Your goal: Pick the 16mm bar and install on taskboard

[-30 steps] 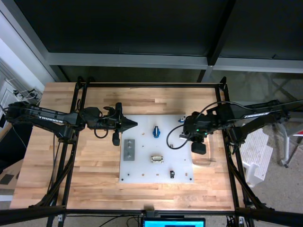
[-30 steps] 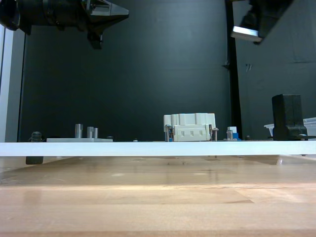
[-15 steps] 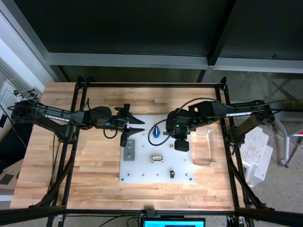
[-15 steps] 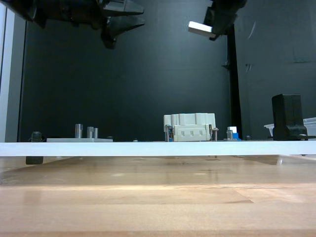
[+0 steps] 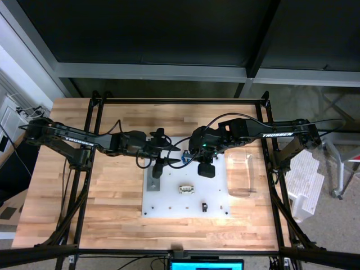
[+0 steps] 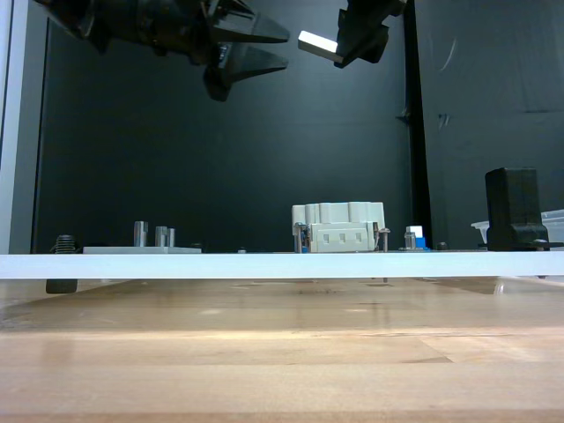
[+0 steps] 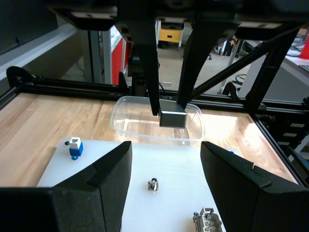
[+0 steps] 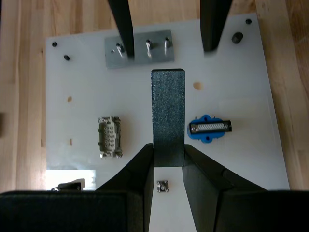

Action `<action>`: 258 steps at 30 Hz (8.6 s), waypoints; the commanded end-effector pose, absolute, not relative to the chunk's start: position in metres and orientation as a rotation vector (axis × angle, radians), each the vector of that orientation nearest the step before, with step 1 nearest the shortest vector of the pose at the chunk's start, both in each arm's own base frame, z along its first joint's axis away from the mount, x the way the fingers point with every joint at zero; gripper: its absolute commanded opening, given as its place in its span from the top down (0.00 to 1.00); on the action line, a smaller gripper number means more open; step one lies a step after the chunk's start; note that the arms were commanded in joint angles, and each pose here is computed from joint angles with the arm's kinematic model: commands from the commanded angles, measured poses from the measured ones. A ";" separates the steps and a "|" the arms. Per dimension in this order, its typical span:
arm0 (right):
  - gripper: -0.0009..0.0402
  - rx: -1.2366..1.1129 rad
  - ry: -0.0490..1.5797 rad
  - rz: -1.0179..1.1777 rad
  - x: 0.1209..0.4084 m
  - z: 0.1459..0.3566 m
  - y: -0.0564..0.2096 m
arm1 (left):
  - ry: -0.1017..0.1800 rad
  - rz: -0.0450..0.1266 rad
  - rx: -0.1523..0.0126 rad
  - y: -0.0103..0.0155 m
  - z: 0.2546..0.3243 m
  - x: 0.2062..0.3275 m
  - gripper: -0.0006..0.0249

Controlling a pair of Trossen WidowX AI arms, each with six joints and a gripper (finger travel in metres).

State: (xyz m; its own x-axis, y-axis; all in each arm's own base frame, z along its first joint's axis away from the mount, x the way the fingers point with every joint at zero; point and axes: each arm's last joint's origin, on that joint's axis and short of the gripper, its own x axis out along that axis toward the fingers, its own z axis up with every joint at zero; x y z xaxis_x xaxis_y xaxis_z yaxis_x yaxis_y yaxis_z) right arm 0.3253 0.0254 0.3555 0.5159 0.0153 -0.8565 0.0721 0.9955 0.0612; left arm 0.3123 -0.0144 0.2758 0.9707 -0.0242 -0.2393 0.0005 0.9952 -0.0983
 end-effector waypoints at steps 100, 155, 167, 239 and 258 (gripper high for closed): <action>0.32 -0.043 0.436 -0.055 0.269 0.374 0.026 | 0.023 0.053 -0.142 -0.0124 0.3194 0.318 0.74; 0.46 0.232 -0.066 -0.062 0.266 0.324 0.021 | -0.087 0.041 -0.135 -0.0126 0.3301 0.318 0.74; 0.70 0.230 -0.067 -0.054 0.266 0.324 0.021 | -0.086 0.041 -0.135 -0.0126 0.3301 0.318 0.74; 0.97 0.025 1.238 0.057 0.274 0.300 0.086 | 0.044 0.044 -0.085 -0.0112 0.3333 0.285 0.33; 0.97 0.017 1.466 0.054 0.280 0.257 0.124 | 0.044 0.045 -0.085 -0.0110 0.3333 0.285 0.33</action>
